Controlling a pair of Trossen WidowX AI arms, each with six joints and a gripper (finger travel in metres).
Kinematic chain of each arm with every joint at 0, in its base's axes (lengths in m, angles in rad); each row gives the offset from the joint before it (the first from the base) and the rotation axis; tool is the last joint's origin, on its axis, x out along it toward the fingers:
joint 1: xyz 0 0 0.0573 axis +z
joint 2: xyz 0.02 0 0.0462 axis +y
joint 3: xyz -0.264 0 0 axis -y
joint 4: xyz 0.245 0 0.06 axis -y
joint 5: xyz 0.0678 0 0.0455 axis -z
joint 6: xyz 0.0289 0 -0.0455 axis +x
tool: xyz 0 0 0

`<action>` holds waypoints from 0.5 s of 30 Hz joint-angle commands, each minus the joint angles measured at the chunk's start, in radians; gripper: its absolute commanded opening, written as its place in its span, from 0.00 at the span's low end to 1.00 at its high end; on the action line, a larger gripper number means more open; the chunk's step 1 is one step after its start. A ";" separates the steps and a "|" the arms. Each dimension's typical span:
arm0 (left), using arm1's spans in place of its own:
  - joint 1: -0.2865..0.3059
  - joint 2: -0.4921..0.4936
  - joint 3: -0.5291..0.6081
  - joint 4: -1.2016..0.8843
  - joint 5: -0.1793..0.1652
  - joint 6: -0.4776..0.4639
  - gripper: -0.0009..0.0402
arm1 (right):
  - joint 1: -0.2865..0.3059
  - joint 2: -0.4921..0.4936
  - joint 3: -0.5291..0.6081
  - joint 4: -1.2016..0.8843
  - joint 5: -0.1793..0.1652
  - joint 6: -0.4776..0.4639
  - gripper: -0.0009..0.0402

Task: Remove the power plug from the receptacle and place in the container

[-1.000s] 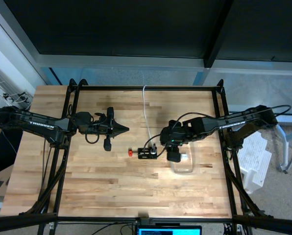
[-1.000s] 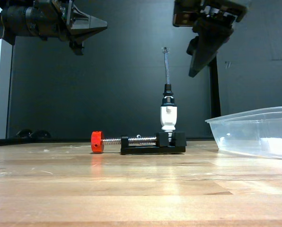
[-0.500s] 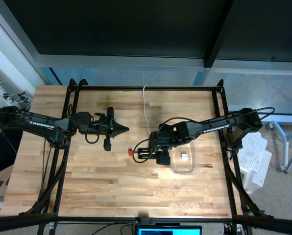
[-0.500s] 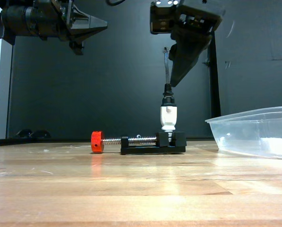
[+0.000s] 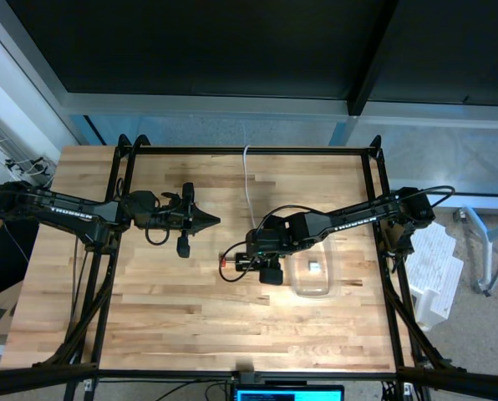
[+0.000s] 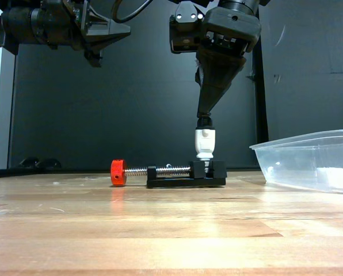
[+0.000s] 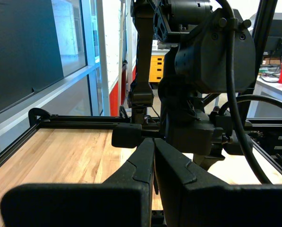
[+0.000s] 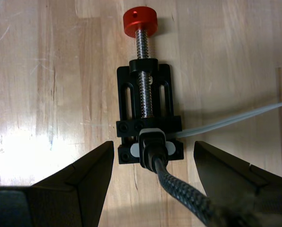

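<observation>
The power plug point(image 8: 152, 145) is a small black body with a braided cable, standing upright in the white receptacle point(image 6: 204, 142). The receptacle is held in a black clamp point(image 6: 186, 173) with a red knob point(image 6: 118, 172). My right gripper point(image 6: 204, 112) hangs directly over the plug, pointing down and open. Its fingers point(image 8: 91, 175) stand on either side of the plug without touching it. The clear container point(image 6: 309, 161) rests on the table to the right of the clamp. My left gripper point(image 5: 209, 221) is shut, held high over the table's left half, empty.
A white cord point(image 5: 249, 180) runs from the receptacle toward the table's far edge. A black frame point(image 5: 249, 150) borders the wooden table. The container point(image 5: 312, 276) lies close beside the right arm.
My right gripper has moved left from beside the container to directly above the plug and has come down lower. The left arm has not moved.
</observation>
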 commanded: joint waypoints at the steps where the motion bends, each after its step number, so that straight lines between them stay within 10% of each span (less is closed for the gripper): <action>1: 0.000 0.000 0.000 0.000 0.000 0.000 0.02 | 0.000 0.000 -0.005 0.003 0.023 0.004 0.60; 15: 0.000 0.000 0.000 0.000 0.000 0.000 0.02 | 0.001 0.017 -0.021 0.018 0.024 0.004 0.59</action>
